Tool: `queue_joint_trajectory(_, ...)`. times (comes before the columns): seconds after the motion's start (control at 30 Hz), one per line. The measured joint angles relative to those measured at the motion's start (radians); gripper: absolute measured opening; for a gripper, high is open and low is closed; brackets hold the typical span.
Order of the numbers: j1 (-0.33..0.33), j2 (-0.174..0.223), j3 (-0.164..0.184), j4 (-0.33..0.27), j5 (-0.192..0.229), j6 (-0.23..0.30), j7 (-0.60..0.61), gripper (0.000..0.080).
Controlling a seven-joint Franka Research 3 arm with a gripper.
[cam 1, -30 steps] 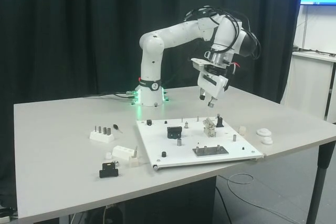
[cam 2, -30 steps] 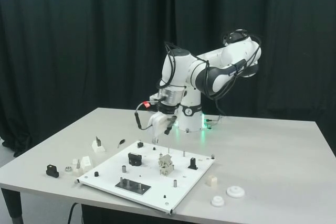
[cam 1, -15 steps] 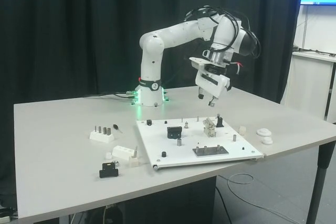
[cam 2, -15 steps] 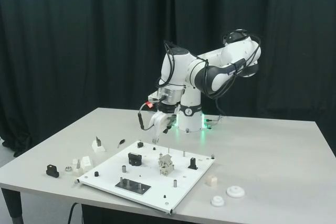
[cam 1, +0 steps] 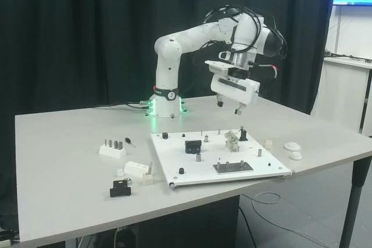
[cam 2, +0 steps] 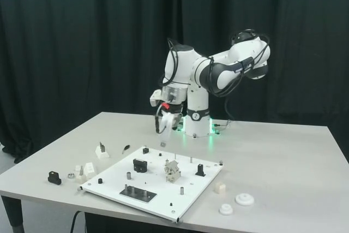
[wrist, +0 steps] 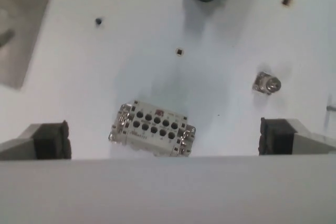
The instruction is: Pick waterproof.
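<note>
step: approach, gripper (wrist: pixel 163 139) spread wide and empty above waterproof connector (wrist: pixel 152 129) | place: mid white board (cam 1: pixel 174 155) | next: descend, straddle, close

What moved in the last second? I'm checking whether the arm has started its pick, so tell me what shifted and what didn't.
The gripper rose a little higher above the white board and turned about its wrist, fingers open and empty; nothing was grasped or released. It hangs over the multi-pin connector, not touching it. The connector, the other board parts and the loose pieces on the grey table stayed put.
</note>
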Motion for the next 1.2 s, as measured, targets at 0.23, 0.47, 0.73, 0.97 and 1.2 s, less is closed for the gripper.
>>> queue_joint_trajectory(0.23, -0.006, 0.000, -0.004, -0.019, 0.069, 0.003, -0.203, 0.0800)
queue_joint_trajectory(0.47, -0.019, 0.000, -0.002, -0.042, 0.157, 0.004, -0.402, 0.0800)
queue_joint_trajectory(0.73, -0.037, 0.001, 0.008, -0.062, 0.245, -0.001, -0.665, 0.0800)
queue_joint_trajectory(0.97, -0.053, 0.003, 0.013, -0.077, 0.306, -0.018, -0.863, 0.0800)
queue_joint_trajectory(1.2, -0.073, 0.006, 0.018, -0.078, 0.338, -0.057, -1.012, 0.0800)
